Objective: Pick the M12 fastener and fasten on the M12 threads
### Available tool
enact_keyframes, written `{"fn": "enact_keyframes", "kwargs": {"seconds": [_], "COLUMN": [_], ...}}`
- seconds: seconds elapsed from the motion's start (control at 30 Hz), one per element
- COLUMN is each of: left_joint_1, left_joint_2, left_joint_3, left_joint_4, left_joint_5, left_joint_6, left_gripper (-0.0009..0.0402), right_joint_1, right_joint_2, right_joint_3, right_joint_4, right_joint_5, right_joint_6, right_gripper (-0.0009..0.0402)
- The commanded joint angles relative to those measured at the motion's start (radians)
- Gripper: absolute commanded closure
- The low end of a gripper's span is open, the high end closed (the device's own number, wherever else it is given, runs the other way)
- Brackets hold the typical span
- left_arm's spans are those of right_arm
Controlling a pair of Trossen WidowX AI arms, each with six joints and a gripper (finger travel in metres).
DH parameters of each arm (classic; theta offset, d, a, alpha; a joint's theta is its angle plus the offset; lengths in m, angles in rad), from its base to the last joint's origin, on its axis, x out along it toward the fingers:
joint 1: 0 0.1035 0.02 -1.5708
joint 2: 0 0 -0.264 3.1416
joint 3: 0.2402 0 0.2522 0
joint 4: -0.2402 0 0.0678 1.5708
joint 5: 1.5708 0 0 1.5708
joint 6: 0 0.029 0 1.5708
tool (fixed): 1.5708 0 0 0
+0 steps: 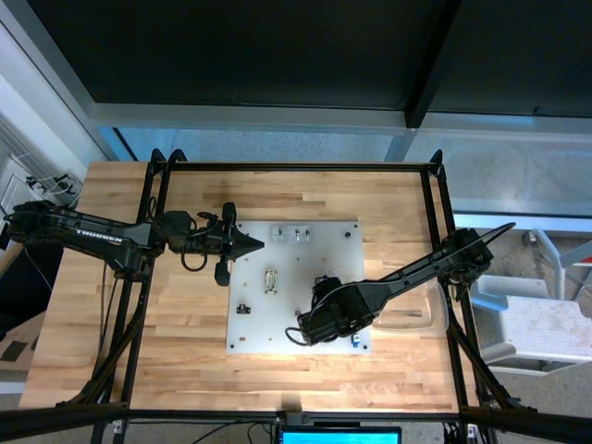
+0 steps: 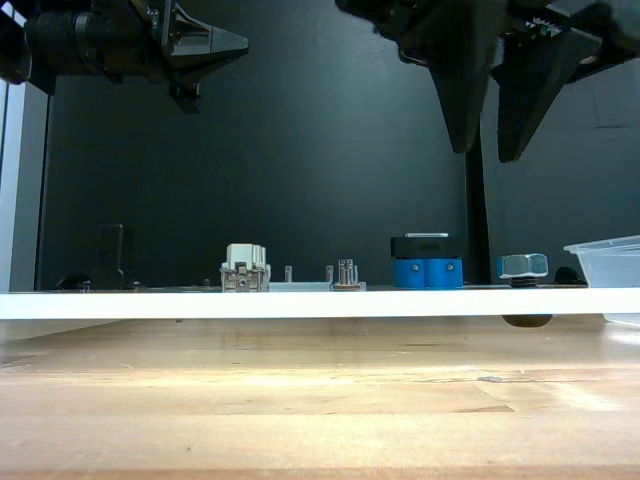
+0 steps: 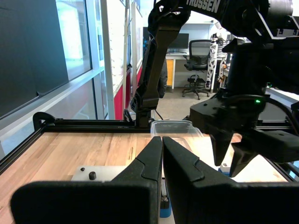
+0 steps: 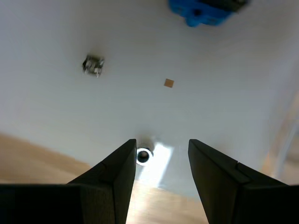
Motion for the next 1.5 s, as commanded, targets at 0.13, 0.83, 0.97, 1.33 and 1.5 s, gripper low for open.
{"fn": "enact_keyframes", "kwargs": {"seconds": [0.13, 0.83, 0.97, 1.33, 1.5], "left_joint_1": [0.0, 0.0, 0.0, 0.0, 0.0], "left_joint_2": [0.0, 0.0, 0.0, 0.0, 0.0], "left_joint_3": [0.0, 0.0, 0.0, 0.0, 0.0], "left_joint_4": [0.0, 0.0, 0.0, 0.0, 0.0], "left_joint_5": [0.0, 0.0, 0.0, 0.0, 0.0], "left_joint_6": [0.0, 0.0, 0.0, 0.0, 0.0], "left_gripper": [0.0393, 0.0393, 0.0393, 0.0393, 0.0393], "right_joint_1": [0.001, 0.007, 0.014, 0.048, 0.049], "right_joint_2": [0.0, 0.0, 0.0, 0.0, 0.0], "right_joint_3": [0.001, -0.043, -0.074, -0.15, -0.19], "right_joint_4": [0.0, 0.049, 0.056, 0.172, 0.211], "right_joint_5": [0.0, -0.056, -0.062, -0.06, -0.052], "right_joint_6": [-0.436, -1.048, -1.044, -0.979, -0.959], "right_gripper": [0.024, 0.0325, 0.0392, 0.0394, 0.0393]}}
